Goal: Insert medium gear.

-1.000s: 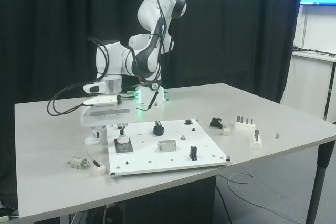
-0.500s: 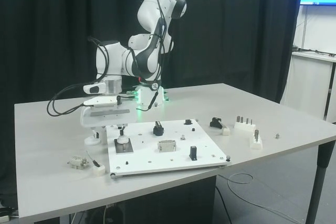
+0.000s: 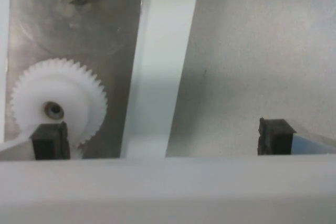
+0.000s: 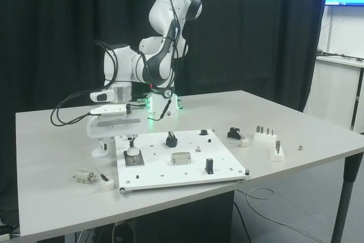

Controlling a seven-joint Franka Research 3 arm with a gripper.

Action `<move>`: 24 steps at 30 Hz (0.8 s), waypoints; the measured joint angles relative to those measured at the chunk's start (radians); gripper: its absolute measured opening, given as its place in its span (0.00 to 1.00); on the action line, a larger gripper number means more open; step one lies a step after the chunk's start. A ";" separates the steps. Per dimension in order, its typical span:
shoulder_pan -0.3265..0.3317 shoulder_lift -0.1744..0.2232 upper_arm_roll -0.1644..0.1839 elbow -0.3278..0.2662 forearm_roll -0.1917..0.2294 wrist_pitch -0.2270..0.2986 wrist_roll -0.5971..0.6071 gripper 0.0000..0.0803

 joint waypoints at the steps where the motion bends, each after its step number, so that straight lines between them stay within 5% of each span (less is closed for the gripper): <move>1: 0.000 0.000 0.000 0.000 0.000 0.000 0.000 1.00; 24: -0.001 0.008 0.006 0.005 0.010 0.024 0.000 1.00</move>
